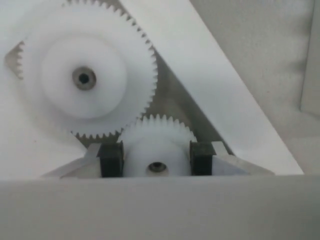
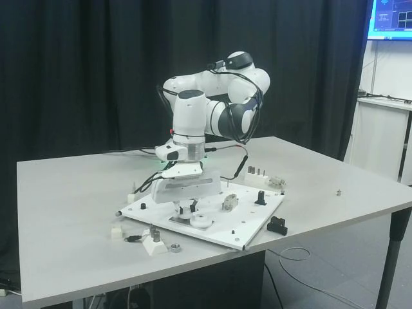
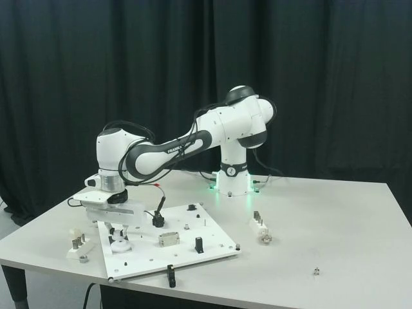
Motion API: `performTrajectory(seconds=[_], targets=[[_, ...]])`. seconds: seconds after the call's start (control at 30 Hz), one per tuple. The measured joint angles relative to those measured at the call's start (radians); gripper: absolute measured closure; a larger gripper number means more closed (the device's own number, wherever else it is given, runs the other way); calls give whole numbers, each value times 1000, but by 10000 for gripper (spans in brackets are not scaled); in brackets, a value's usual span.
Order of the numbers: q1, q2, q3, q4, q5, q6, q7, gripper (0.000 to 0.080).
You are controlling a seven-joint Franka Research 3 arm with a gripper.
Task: Insert medium gear.
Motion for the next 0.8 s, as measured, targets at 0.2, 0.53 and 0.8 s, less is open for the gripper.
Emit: performTrajectory(seconds=[0.2,0.53,0.8], targets=[[0,0,0,1,-1,-2,-44,522],[0,0,0,1,-2,-3,-135,522],[0,0,0,1,-2,-3,-200,522]])
